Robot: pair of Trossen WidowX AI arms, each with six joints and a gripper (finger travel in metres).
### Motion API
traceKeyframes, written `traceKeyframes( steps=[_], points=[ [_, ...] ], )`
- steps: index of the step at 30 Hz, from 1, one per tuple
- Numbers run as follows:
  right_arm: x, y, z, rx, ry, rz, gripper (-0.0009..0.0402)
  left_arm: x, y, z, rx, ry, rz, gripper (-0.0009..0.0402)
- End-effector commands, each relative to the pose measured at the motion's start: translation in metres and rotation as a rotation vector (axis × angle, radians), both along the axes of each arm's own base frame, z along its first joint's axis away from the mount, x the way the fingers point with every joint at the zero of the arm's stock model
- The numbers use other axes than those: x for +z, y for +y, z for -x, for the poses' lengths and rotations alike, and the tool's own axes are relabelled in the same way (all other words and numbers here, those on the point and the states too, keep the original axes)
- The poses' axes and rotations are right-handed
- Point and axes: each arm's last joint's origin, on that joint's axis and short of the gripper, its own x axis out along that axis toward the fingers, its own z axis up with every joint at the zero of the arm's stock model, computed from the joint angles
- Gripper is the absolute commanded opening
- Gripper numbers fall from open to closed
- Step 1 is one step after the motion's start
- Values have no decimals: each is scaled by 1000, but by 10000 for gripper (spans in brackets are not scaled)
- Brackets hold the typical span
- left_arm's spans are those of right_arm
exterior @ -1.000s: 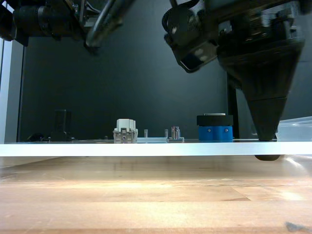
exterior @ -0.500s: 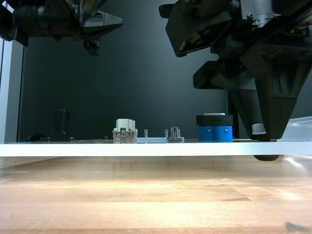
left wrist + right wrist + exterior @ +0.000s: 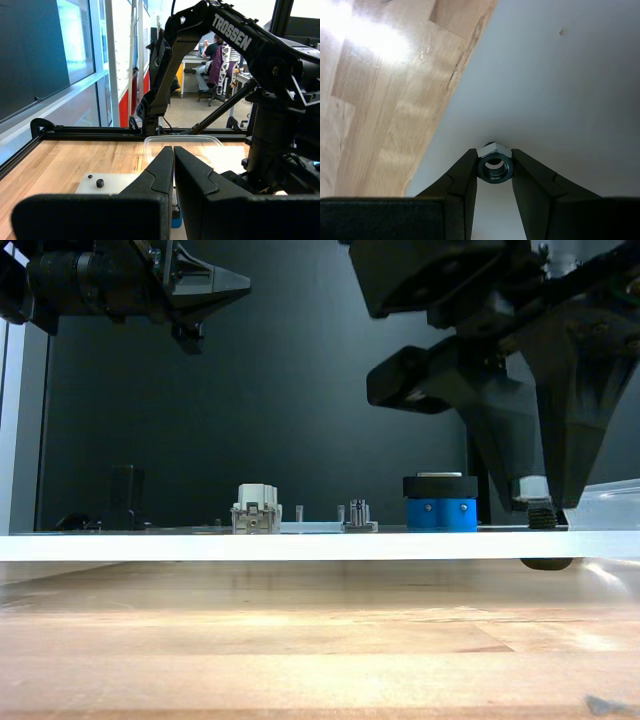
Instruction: Unfasten the M12 fastener and place in the container
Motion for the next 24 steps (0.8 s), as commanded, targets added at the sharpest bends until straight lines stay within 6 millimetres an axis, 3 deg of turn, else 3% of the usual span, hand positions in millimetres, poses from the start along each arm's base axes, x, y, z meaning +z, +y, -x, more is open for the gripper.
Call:
traceKeyframes(
  steps=[1, 19, 24],
  points=[
    [5, -1, 1, 6, -8, -3, 2, 0, 0, 0, 0, 0, 0, 0],
    [57, -14, 27, -2, -26, -11, 2, 0, 0, 0, 0, 0, 0, 0],
    [62, -20, 39, -4, -25, -2, 2, 0, 0, 0, 0, 0, 0, 0]
  ],
)
